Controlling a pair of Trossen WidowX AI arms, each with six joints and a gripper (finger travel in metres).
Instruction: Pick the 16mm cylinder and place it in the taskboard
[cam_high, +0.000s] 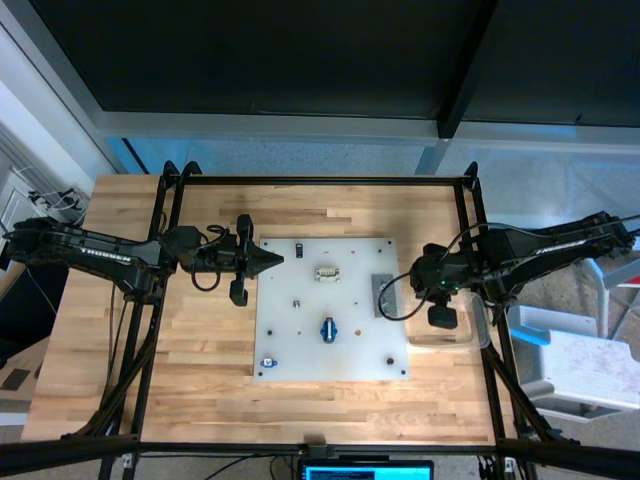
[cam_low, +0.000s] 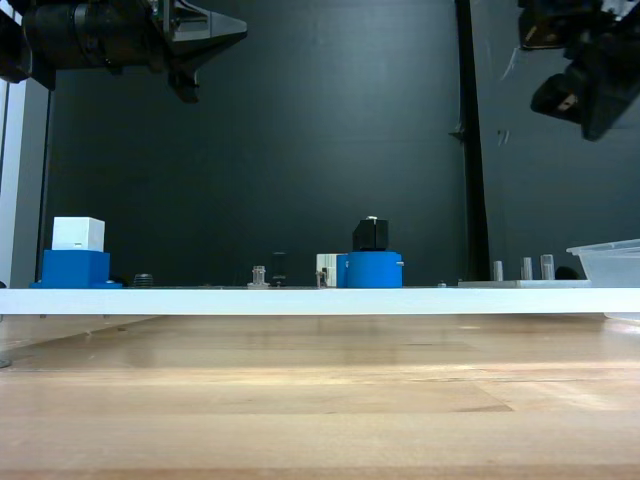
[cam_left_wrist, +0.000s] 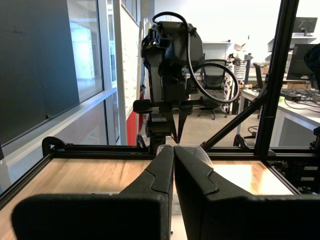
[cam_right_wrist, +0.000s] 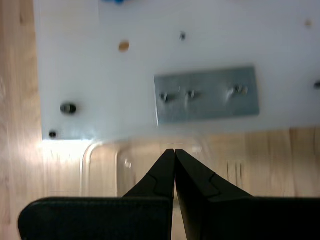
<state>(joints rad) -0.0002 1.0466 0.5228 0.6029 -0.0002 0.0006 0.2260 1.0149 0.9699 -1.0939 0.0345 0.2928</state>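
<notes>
Light wood table (cam_high: 120, 350) carries white square taskboard (cam_high: 300, 345), clear plastic tray (cam_high: 450, 346) beside its right edge. Left gripper (cam_left_wrist: 173, 150) hangs over board's left edge, right gripper (cam_right_wrist: 175, 152) over tray, both w/ jaws pressed together. Grey rectangular block (cam_high: 383, 295) near that edge holds 3 short grey metal pegs (cam_low: 527, 267); cant tell which is the 16mm cylinder.

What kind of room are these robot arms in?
Probably a robotics lab: black office chairs and desks stand behind, and a wooden table carries the flat white square taskboard. Left gripper, shut, hovers at its left edge; right gripper, shut, over the clear plastic tray.
</notes>
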